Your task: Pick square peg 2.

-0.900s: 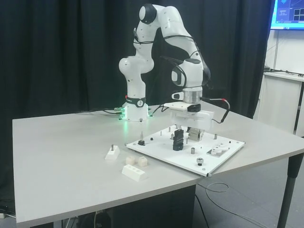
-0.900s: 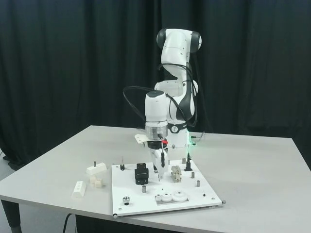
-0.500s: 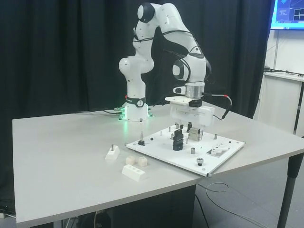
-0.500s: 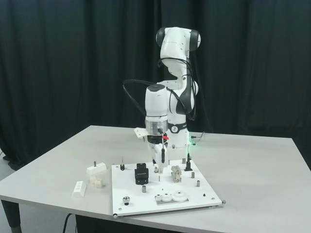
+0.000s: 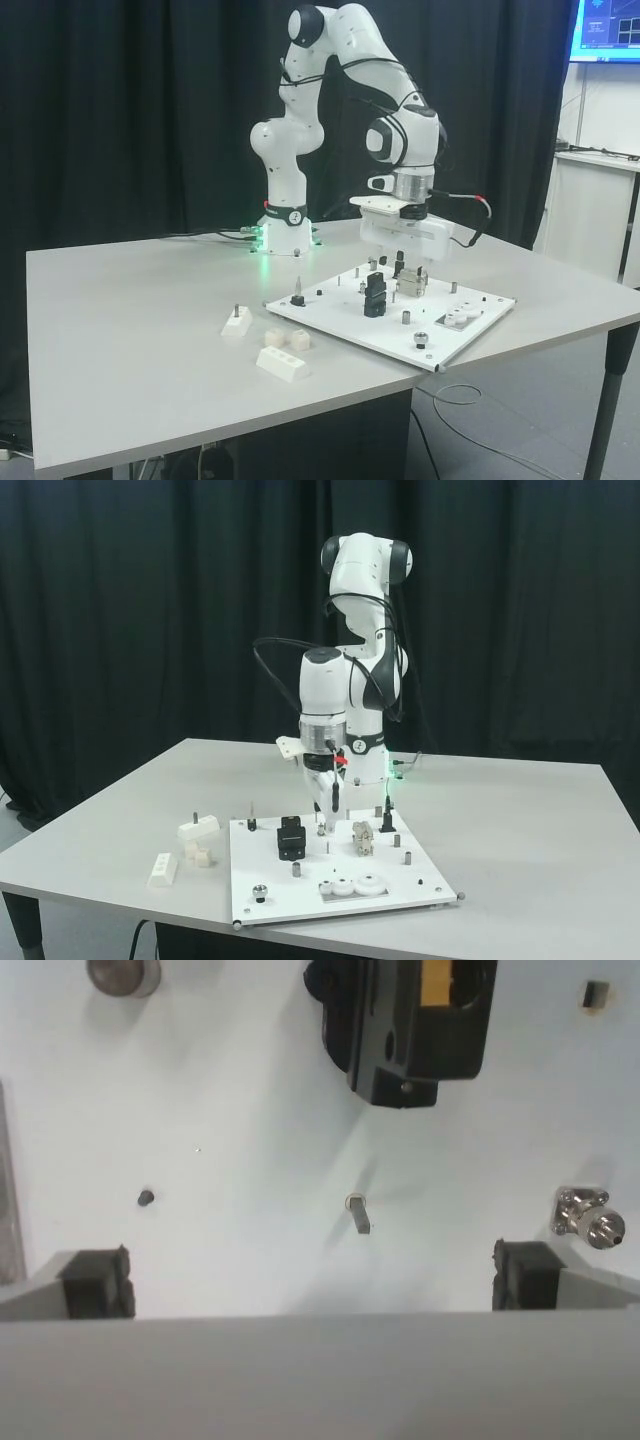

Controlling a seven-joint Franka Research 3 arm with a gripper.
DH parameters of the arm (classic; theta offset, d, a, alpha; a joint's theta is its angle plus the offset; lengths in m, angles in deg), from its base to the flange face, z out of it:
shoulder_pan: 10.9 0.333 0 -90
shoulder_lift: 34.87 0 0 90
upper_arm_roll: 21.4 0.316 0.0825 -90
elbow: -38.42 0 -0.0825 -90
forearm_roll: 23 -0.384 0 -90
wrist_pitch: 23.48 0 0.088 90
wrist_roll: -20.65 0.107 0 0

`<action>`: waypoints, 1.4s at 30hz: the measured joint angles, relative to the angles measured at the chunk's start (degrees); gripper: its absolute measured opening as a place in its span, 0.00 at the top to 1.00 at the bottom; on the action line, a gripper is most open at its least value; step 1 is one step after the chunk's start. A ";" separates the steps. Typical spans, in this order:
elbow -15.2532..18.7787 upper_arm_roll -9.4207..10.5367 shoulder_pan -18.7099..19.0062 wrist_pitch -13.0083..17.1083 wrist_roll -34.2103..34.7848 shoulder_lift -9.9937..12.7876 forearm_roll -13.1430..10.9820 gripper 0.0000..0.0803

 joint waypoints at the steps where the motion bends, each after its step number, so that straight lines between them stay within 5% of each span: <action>1: -0.05 0.00 0.00 -0.09 0.00 0.00 0.02 0.00; 26: -1.18 0.07 0.08 -2.58 0.06 -0.15 0.81 0.00; 42: -2.96 0.46 0.55 -15.46 -4.64 -4.66 4.83 0.00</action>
